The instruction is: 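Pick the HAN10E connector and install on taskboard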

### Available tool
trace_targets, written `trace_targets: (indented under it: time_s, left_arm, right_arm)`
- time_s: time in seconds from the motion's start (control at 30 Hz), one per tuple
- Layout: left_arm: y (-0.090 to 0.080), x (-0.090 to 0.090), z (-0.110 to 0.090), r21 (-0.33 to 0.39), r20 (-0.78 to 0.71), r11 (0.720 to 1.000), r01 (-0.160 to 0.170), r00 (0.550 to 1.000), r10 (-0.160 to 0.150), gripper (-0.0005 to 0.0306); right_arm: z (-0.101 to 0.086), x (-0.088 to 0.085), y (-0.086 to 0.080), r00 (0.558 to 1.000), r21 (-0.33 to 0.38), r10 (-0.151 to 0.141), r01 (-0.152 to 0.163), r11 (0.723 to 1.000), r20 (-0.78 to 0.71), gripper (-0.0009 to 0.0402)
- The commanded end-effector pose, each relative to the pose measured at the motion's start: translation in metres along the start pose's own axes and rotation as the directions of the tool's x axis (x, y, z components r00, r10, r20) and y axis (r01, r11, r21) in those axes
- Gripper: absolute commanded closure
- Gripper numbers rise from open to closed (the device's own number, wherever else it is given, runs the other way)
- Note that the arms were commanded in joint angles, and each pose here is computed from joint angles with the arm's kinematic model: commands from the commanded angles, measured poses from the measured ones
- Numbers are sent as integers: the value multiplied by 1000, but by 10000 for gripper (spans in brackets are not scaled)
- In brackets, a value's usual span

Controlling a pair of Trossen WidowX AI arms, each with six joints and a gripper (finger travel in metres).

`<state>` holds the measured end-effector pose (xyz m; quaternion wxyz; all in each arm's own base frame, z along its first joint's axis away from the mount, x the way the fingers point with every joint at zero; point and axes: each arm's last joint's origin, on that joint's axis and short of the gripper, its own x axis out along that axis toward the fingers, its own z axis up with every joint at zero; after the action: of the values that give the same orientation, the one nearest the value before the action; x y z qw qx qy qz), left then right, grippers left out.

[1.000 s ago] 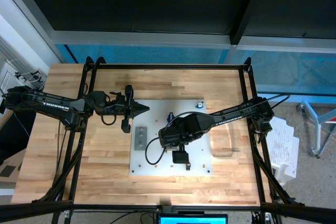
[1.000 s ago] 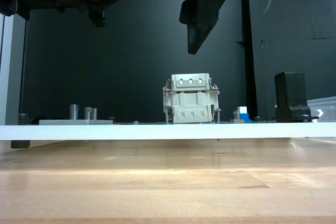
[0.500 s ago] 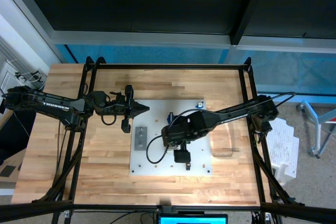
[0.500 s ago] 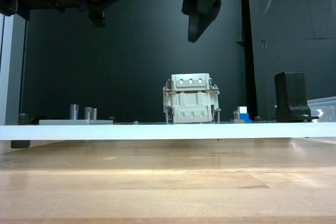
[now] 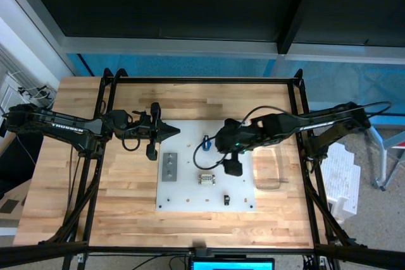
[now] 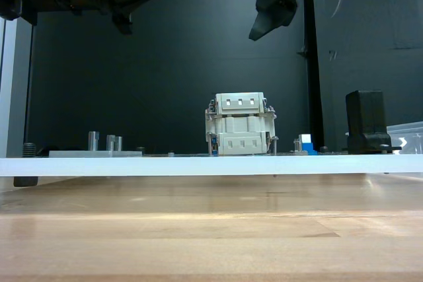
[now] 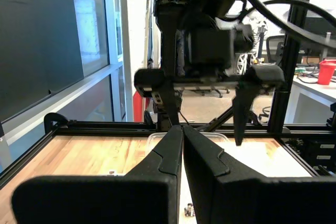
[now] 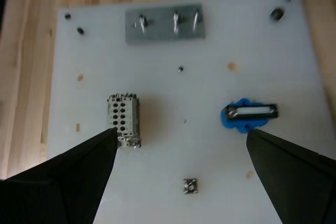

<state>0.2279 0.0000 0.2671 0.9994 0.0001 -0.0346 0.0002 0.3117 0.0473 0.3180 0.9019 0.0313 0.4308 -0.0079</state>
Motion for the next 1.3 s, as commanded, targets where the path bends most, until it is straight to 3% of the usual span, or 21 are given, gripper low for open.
trace_targets:
  time_s: [0.03, 0.43, 0.6, 1.03, 1.3]
  left_arm:
    - [0, 0, 0, 0, 0, 1000, 0, 1000, 0, 300]
    - [0, 0, 0, 0, 0, 1000, 0, 1000, 0, 300]
    - [0, 0, 0, 0, 0, 1000, 0, 1000, 0, 300]
    - [0, 0, 0, 0, 0, 1000, 0, 1000, 0, 300]
    - [0, 0, 0, 0, 0, 1000, 0, 1000, 0, 300]
  right_arm:
    - [-6, -11, -11, 997, -8, -4, 4, 1000, 77, 60]
    - [-26, -46, -40, 968, -15, -49, 55, 998, 245, 174]
    - [-36, -55, -45, 938, 4, -53, 54, 999, 342, 236]
    - [-55, -64, -46, 796, -11, -9, 20, 1000, 605, 397]
    - [-62, -60, -47, 698, -13, 10, -1, 1000, 716, 392]
